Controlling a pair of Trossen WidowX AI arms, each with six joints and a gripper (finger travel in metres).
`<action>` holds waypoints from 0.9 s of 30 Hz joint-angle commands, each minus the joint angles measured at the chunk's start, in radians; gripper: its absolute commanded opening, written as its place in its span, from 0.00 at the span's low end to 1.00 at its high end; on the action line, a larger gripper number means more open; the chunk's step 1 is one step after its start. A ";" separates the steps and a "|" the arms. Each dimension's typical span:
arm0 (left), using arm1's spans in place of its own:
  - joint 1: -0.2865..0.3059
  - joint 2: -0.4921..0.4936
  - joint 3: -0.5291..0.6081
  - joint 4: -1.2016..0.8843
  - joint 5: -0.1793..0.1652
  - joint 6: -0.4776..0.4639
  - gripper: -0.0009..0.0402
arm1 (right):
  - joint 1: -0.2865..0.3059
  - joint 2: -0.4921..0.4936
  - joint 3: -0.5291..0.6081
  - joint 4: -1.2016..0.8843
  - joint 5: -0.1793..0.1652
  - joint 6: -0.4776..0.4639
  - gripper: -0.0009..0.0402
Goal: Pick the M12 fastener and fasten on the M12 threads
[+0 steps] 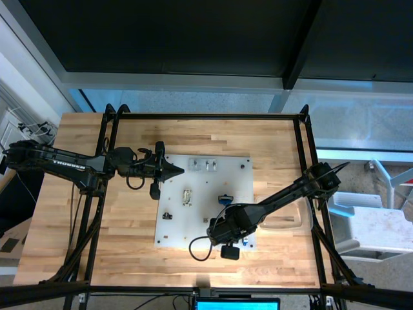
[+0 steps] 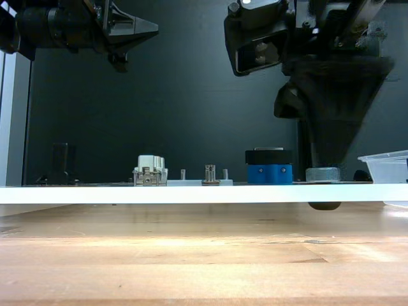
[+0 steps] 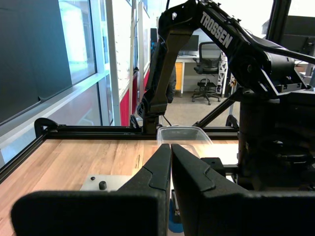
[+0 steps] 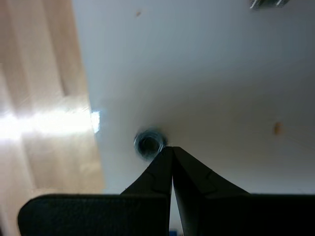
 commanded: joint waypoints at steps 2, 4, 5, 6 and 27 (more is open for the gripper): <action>0.000 0.000 0.000 0.000 0.000 0.000 0.02 | 0.003 -0.001 0.000 -0.005 -0.190 -0.002 0.02; 0.000 0.000 0.000 0.000 0.000 0.000 0.02 | 0.003 -0.006 0.000 -0.017 -0.203 -0.002 0.02; 0.000 0.000 0.000 0.000 0.000 0.000 0.02 | 0.003 -0.006 0.000 -0.020 -0.203 -0.002 0.02; 0.000 0.000 0.000 0.000 0.000 0.000 0.02 | 0.003 -0.006 0.000 -0.020 -0.201 -0.002 0.02; 0.000 0.000 0.000 0.000 0.000 0.000 0.02 | 0.003 0.002 0.039 -0.031 0.178 0.018 0.02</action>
